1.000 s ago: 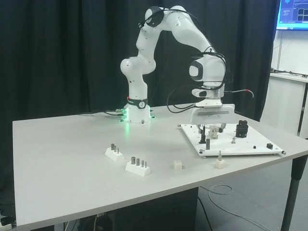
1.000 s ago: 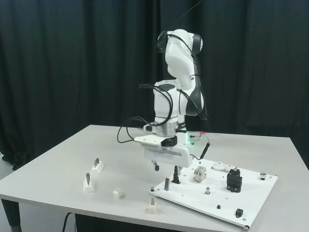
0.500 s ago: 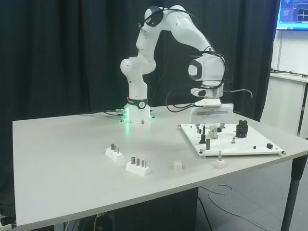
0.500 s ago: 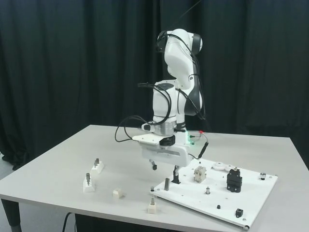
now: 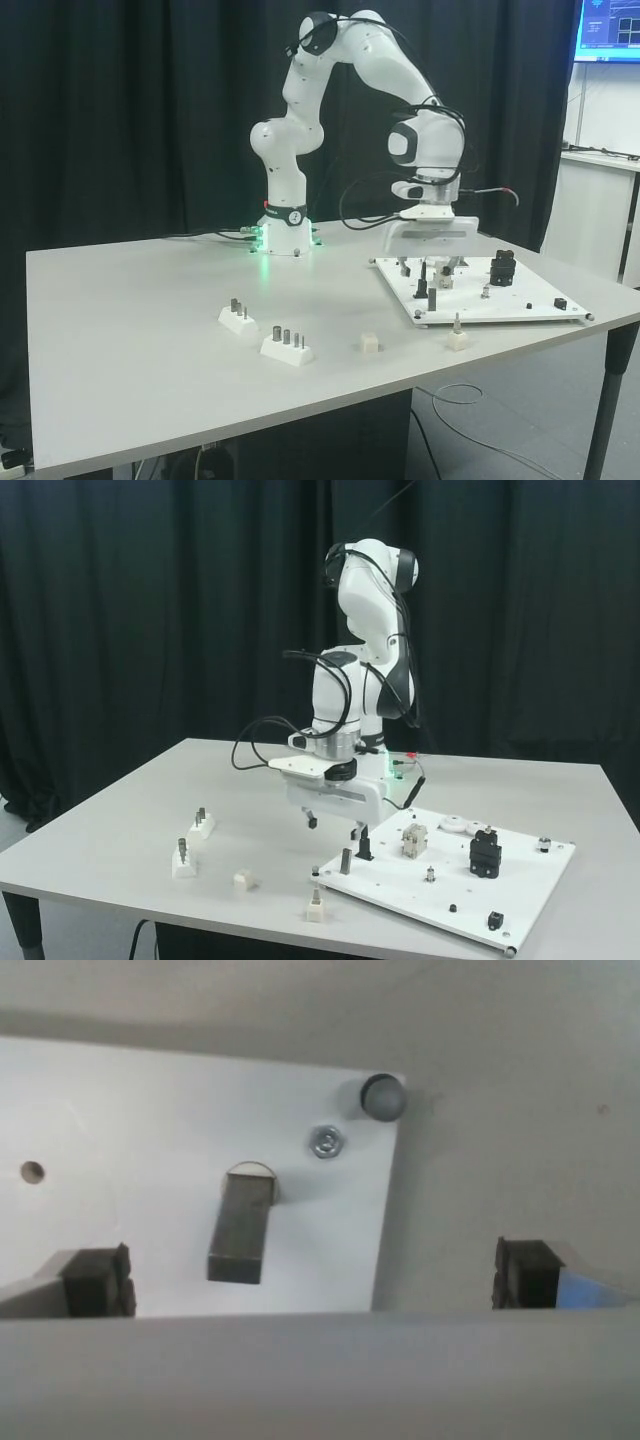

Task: Insert square peg 4.

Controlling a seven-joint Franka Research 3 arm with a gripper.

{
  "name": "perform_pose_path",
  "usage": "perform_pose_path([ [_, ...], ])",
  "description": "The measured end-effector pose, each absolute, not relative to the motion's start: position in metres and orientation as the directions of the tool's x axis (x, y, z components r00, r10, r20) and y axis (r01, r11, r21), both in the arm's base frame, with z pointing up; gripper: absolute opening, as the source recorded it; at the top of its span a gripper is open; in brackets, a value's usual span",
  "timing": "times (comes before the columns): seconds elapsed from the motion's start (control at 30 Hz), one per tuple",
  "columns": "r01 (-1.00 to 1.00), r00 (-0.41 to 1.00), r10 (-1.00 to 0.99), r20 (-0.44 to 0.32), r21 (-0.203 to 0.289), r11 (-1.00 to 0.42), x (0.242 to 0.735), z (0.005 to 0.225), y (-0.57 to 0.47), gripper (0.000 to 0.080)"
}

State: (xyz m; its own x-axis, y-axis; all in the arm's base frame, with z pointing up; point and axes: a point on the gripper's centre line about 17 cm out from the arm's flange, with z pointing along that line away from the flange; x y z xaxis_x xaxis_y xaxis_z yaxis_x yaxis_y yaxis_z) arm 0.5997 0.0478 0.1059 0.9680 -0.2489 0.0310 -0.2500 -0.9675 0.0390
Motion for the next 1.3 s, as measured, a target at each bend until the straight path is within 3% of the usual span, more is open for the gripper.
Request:
perform_pose_path([
  [1.3, -0.254, 0.967, -0.255, -0.013, 0.062, -0.965, 0.570, 0.082, 0.036, 0.0800],
])
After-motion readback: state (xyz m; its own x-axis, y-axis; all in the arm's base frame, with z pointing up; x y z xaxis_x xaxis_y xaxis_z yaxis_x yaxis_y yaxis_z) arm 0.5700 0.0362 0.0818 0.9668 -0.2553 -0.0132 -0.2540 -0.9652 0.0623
